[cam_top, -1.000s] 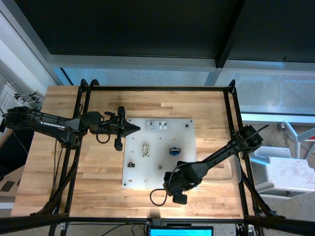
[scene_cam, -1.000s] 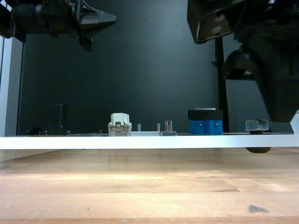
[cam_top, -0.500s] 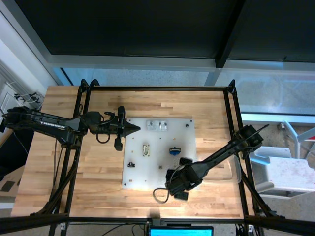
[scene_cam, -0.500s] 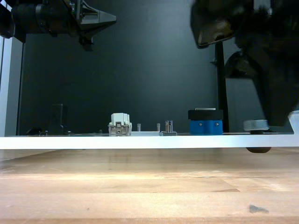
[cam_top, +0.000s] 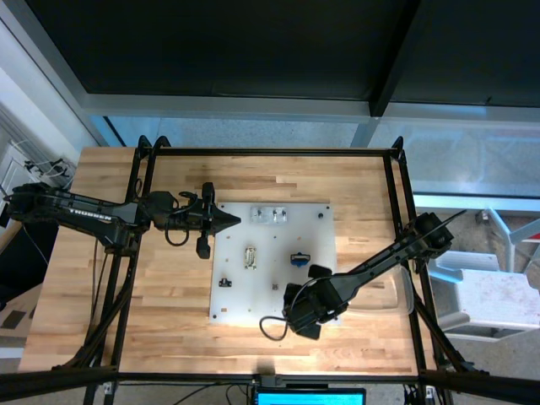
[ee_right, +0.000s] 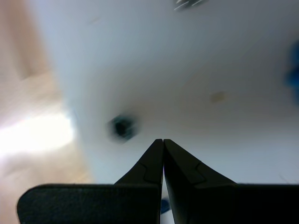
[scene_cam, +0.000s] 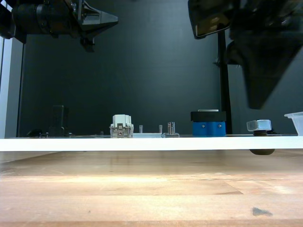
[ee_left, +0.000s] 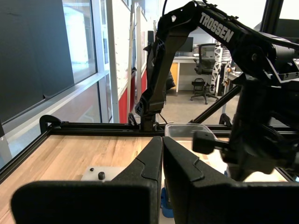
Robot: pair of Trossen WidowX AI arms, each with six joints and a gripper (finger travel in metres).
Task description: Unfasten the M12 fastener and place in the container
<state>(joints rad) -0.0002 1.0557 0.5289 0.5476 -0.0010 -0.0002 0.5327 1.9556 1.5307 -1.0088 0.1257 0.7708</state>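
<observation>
In the low view the silver nut (scene_cam: 259, 125) sits on its stud near the white board's (cam_top: 245, 295) near right edge. My right gripper (scene_cam: 258, 105) hangs above it, apart from it, shut with nothing between its fingers (ee_right: 162, 140). From above, the right gripper (cam_top: 297, 314) hides the nut. A blurred dark round thing (ee_right: 123, 127) on the board shows in the right wrist view. The clear container (cam_top: 398, 297) lies right of the board, its rim (scene_cam: 296, 118) beside the nut. My left gripper (cam_top: 234, 221) is shut and parked high at the board's far left (ee_left: 162, 138).
On the board stand a blue block (cam_top: 299, 259) (scene_cam: 208, 124), a white connector (cam_top: 250, 257) (scene_cam: 121, 126) and a silver post (scene_cam: 170, 127). A black frame rail (cam_top: 270, 152) runs around the table. The right arm (cam_top: 380, 263) crosses above the container.
My right gripper has risen off the nut and shifted slightly toward the board's middle. The nut and the container's rim now show in the low view. The left arm has not moved.
</observation>
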